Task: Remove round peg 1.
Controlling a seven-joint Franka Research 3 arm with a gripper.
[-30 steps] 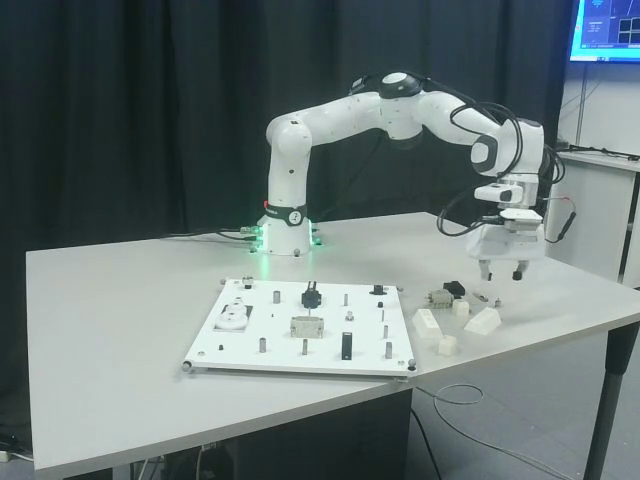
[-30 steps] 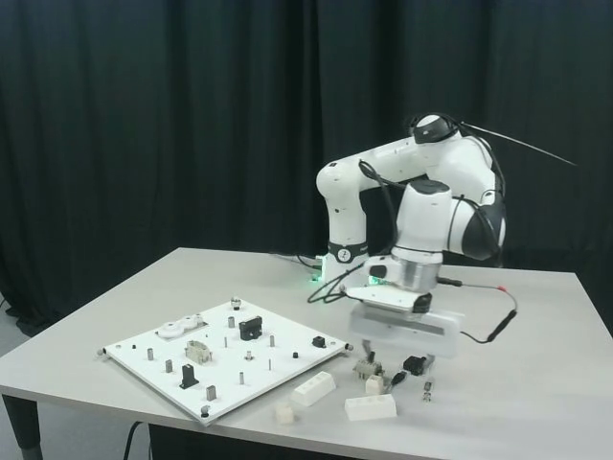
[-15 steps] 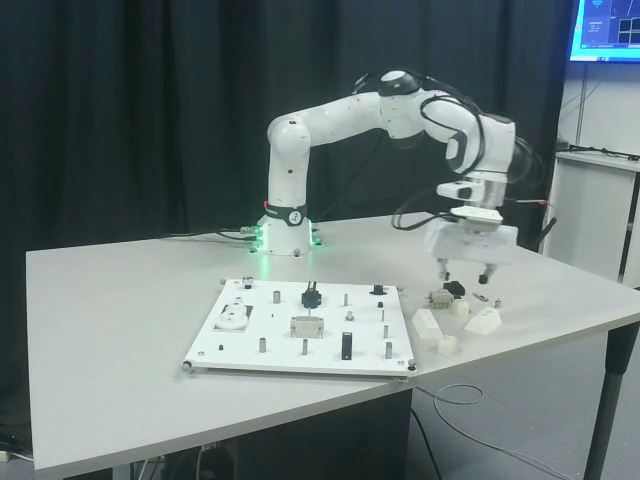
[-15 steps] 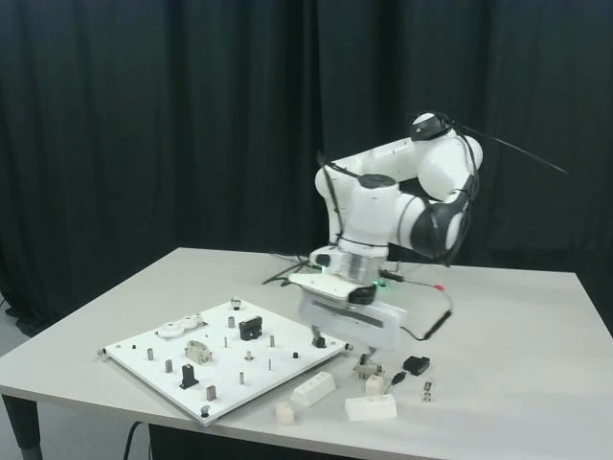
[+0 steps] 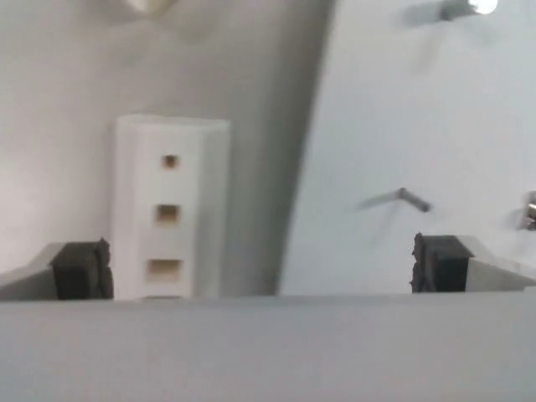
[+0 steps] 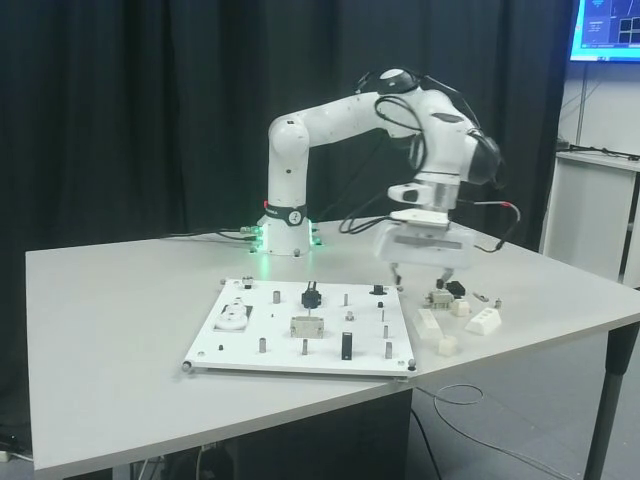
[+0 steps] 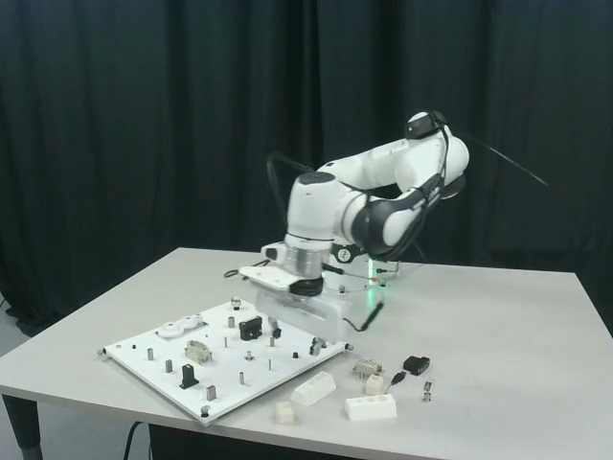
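Note:
The white peg board lies on the grey table and carries several short grey pegs, such as one near its far side. I cannot tell which of them is round peg 1. My gripper hangs open and holds nothing, above the board's edge nearest the loose parts. In the wrist view the gripper straddles that edge. A thin pin stands on the board between the black fingertips.
A white block with square holes lies beside the board. Other loose parts lie nearby: white blocks, a small cube and connectors. Black holders stand on the board.
The arm has swung from above the loose parts toward the board, carrying the gripper sideways and a little lower. The fingers have stayed open and nothing was picked up.

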